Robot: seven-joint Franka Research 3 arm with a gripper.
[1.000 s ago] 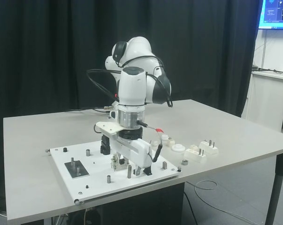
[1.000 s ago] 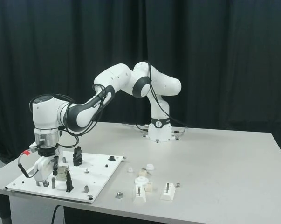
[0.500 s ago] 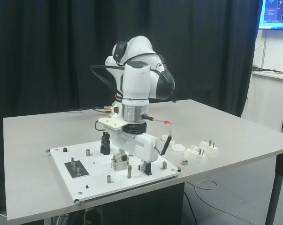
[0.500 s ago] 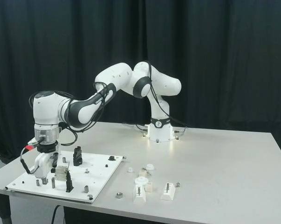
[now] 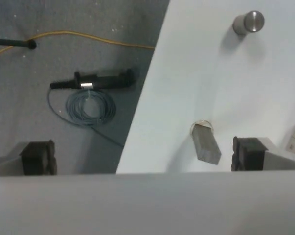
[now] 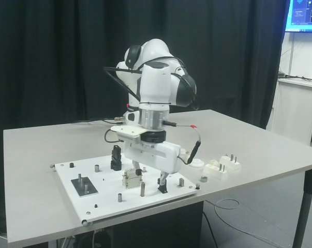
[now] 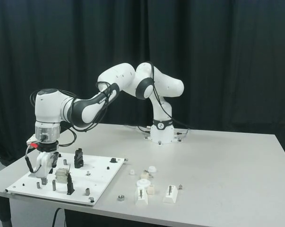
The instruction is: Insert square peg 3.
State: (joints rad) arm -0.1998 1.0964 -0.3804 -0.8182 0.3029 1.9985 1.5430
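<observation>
Square peg 3 (image 5: 206, 142) stands seated in the white board (image 5: 220, 88), near its edge, with a round steel peg (image 5: 248, 22) well apart. Above it, the gripper (image 5: 140, 155) hangs wide open, holding nothing, one finger (image 5: 250, 152) just beside the peg.

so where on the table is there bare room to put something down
The grey table is bare right of the arm's base, and behind the white board. It is crowded on the board under the gripper, and among the small white parts beside it.
</observation>
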